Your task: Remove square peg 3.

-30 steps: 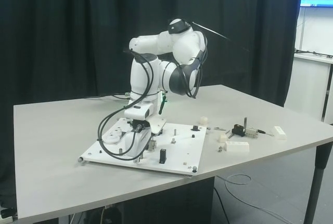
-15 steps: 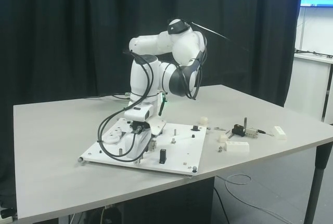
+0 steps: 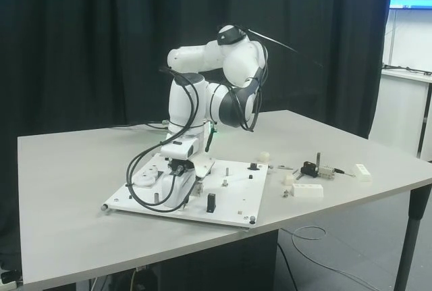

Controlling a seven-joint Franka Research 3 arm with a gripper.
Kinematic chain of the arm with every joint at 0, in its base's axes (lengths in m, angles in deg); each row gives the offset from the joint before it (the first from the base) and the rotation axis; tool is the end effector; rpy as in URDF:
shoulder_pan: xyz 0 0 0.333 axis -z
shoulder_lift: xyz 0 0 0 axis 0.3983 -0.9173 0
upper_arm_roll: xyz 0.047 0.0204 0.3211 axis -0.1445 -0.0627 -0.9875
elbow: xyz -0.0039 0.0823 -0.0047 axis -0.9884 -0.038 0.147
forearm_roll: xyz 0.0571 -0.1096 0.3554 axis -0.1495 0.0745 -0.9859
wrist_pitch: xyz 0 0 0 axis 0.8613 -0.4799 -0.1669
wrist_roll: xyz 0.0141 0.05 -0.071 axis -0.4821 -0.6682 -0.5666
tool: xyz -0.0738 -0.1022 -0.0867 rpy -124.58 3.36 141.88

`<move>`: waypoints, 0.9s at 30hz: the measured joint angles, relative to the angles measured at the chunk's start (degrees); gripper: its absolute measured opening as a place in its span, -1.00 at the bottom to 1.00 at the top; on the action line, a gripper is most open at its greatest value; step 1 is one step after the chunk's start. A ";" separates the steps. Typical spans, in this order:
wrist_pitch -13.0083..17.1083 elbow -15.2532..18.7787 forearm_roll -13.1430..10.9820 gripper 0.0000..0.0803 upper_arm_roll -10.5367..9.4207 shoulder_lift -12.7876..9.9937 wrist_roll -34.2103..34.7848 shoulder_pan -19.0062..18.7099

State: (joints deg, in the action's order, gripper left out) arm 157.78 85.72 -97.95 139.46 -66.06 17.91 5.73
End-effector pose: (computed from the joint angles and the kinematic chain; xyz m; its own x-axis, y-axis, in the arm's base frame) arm 0.6420 -0.3001 0.1646 0.9967 0.0397 -0.0703 0.0403 -0.9992 0.0071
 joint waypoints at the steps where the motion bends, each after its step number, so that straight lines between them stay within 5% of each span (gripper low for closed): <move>1: -0.23 0.00 0.25 -0.13 -0.10 0.07 0.00 0.00; 5: -0.60 0.01 1.07 -0.13 -0.43 0.40 0.00 0.01; 6: -0.63 0.01 1.11 -0.71 -0.45 0.41 0.00 0.01; 27: -0.67 0.03 1.22 -0.71 -0.50 0.45 -1.28 0.03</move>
State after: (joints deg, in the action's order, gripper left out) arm 157.12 85.76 -96.73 138.96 -65.60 16.63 5.76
